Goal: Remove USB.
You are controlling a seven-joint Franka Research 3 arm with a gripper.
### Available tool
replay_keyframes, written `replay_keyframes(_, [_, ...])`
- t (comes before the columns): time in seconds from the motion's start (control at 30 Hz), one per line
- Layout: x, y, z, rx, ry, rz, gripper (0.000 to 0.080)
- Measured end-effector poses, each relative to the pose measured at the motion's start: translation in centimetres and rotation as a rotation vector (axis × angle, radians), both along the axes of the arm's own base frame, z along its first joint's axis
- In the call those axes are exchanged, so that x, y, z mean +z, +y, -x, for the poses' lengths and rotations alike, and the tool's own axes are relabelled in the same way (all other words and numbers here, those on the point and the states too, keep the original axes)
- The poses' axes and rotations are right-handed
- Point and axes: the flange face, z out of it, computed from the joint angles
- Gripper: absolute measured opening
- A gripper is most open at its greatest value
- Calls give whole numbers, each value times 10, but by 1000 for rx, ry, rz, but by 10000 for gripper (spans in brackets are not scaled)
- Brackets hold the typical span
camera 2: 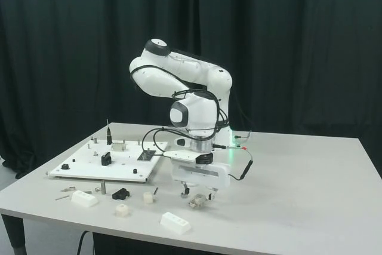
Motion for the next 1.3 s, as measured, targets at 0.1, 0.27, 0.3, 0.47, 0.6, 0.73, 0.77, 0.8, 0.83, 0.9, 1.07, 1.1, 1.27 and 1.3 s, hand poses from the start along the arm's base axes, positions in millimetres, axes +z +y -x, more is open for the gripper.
replay_keyframes(0.1, [0, 0, 0, -1, -1, -1, 783])
replay_keyframes(0.27, [1, 0, -1, -1, -3, -3, 797])
replay_keyframes(0.3, [1, 0, -1, -1, -3, -3, 797])
replay_keyframes(0.47, [1, 0, -1, -1, -5, -5, 797])
replay_keyframes(0.6, [1, 0, -2, -1, -7, -7, 800])
replay_keyframes(0.73, [2, 1, -2, -1, -9, -8, 800])
replay_keyframes(0.77, [2, 1, -3, -1, -9, -8, 800])
replay_keyframes(0.8, [2, 1, -3, -1, -9, -8, 800])
replay_keyframes(0.83, [2, 1, -3, 0, -9, -8, 800])
replay_keyframes(0.9, [2, 1, -3, 2, -10, -8, 800])
replay_keyframes(1.07, [2, 0, -4, 50, -9, 1, 800])
replay_keyframes(1.1, [2, -1, -4, 54, -8, 2, 800])
replay_keyframes(1.27, [1, -3, -4, 68, -6, 7, 800])
replay_keyframes(1.3, [1, -3, -4, 81, -5, 10, 800])
